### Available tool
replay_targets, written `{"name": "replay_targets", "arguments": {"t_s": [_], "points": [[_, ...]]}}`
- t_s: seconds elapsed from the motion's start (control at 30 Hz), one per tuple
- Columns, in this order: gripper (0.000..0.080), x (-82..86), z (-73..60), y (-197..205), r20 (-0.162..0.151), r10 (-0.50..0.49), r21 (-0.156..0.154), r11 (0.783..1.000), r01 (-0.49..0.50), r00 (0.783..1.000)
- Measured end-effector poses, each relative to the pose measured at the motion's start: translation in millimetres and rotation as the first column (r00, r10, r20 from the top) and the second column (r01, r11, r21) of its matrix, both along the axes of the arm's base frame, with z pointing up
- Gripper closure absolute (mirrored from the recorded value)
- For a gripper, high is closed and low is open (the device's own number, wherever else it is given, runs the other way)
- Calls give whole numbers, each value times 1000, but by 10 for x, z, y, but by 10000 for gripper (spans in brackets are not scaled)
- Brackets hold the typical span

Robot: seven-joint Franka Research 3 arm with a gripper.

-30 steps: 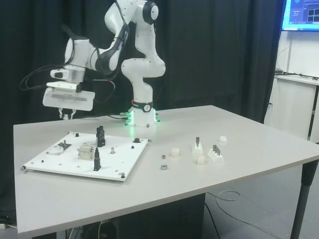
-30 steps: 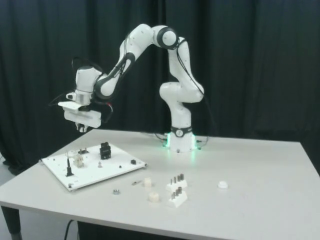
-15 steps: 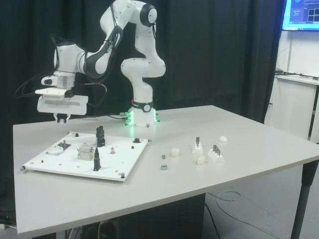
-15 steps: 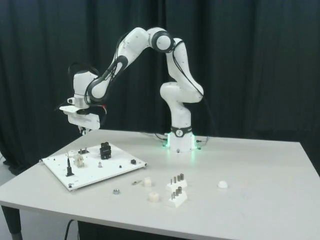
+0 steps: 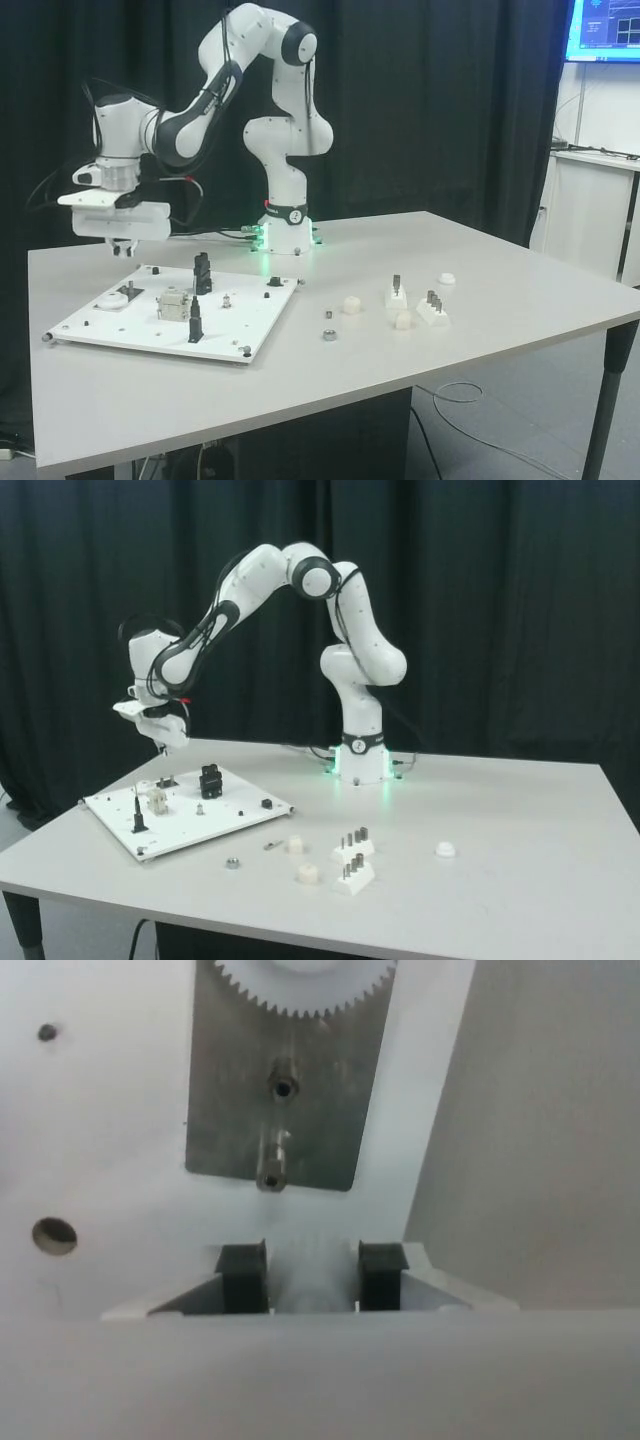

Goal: Insert small gear.

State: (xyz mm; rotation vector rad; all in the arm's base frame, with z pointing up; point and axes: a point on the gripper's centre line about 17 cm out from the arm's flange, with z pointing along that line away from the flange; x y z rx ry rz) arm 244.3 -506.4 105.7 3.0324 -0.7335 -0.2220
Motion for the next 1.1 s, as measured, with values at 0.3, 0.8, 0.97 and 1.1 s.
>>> {"name": "replay_targets", "arguments": {"t_s": [0.3,0.8,0.97,1.1], "points": [[610,110,-149,-9,-29,-20,34,999,21,999],[610,60,-235,60,-1,10,91,996,-10,1000],[610,14,-260,55,22,18,103,994,-20,1000],[610,-8,-283,48,45,18,108,994,-23,999]]}}
